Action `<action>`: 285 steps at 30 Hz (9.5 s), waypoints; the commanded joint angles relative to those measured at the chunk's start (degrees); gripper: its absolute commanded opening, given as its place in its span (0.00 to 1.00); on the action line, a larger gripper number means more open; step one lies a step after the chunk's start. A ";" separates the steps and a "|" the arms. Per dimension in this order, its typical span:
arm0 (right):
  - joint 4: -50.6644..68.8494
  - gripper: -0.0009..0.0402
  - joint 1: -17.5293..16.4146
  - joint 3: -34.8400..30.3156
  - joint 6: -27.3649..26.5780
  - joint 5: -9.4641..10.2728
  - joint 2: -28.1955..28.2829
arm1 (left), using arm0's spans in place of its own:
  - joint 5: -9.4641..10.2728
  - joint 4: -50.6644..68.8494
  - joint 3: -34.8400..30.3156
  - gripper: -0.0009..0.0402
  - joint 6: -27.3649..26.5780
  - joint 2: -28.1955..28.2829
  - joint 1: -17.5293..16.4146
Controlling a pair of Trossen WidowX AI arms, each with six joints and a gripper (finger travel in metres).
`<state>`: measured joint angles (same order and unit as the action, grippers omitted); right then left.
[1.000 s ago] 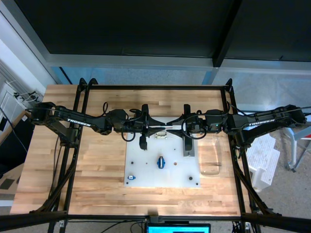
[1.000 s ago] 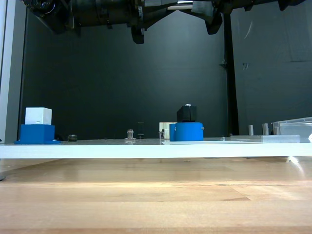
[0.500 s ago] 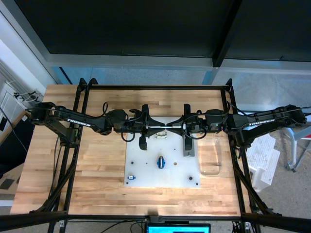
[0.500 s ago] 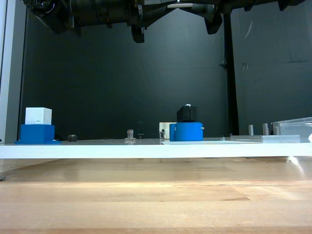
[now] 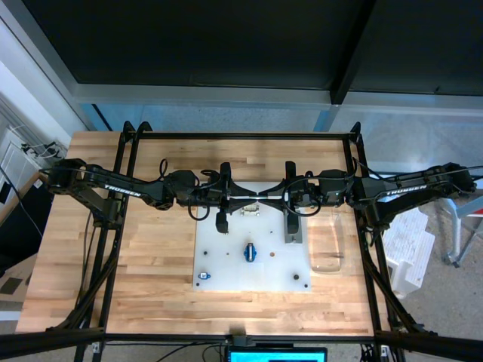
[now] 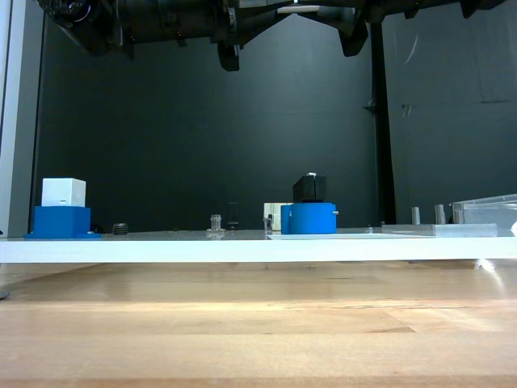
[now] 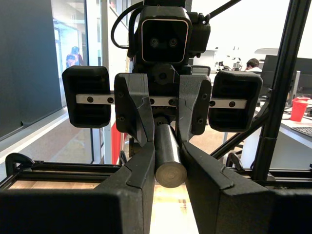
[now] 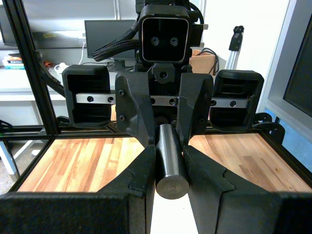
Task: Pick the 16mm cylinder and install on the taskboard
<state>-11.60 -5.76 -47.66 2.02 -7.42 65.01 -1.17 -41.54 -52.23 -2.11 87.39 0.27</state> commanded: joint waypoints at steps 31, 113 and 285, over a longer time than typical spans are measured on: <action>37.03 0.02 -1.01 -10.51 4.70 -0.35 -2.14 | -1.20 2.71 5.66 0.34 -1.68 -6.03 -0.15; 84.17 0.02 -11.87 -49.42 11.02 5.62 49.92 | -1.18 2.69 5.66 0.34 -1.66 -6.03 -0.15; 34.01 0.24 -5.42 -8.48 5.77 -3.65 0.70 | -1.18 2.69 5.66 0.34 -1.66 -6.01 -0.15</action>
<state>25.58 -11.97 -57.74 8.34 -11.20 67.24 -2.33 -38.83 -46.54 -3.77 81.36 0.12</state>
